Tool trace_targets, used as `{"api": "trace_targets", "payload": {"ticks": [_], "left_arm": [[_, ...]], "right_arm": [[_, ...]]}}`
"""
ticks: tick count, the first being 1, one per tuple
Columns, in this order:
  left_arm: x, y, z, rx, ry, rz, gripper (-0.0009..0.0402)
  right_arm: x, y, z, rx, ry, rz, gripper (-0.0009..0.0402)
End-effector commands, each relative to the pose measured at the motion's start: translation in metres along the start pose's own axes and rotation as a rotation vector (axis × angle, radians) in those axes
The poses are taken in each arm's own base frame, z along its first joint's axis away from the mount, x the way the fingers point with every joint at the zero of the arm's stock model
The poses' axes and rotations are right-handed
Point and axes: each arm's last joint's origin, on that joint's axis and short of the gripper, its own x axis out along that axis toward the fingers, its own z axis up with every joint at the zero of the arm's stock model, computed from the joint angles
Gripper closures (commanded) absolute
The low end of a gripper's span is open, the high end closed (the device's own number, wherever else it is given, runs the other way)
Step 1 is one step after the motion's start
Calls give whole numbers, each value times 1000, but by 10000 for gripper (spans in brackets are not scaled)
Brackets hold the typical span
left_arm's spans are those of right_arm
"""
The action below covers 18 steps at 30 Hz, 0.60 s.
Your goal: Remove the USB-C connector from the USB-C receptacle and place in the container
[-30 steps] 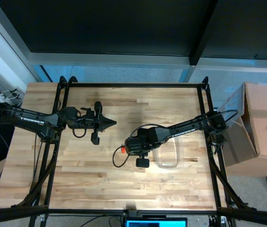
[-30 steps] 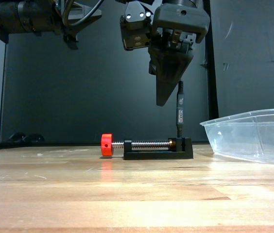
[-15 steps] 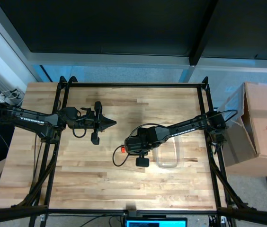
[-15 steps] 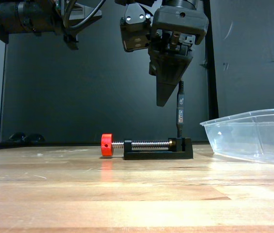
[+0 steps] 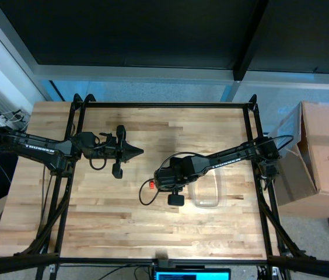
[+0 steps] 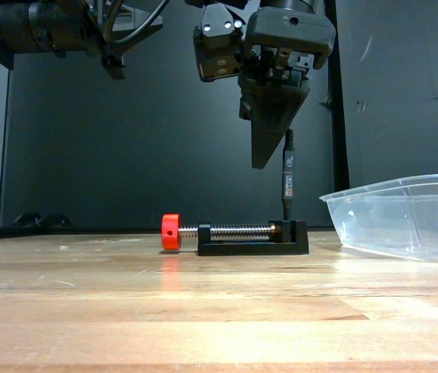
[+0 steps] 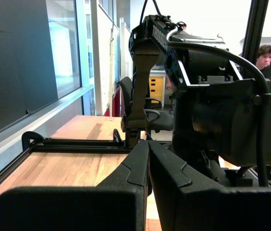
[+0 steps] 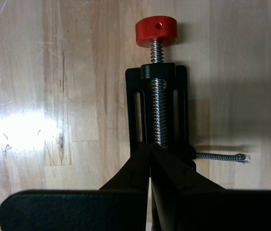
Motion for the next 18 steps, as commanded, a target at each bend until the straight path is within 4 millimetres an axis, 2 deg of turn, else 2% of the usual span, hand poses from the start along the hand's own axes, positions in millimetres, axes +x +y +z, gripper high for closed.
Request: {"api": "trace_targets", "payload": {"ticks": [1, 11, 16, 18], "left_arm": [[0, 0, 0, 0, 0, 0, 393], [0, 0, 0, 0, 0, 0, 393], [0, 0, 0, 0, 0, 0, 393], [0, 0, 0, 0, 0, 0, 393]], "right_arm": [[-14, -1, 0, 3, -30, 8, 393], [-44, -3, 4, 0, -58, 13, 393], [-48, -3, 4, -7, -59, 13, 391], [-47, -3, 3, -11, -48, 10, 378]]}}
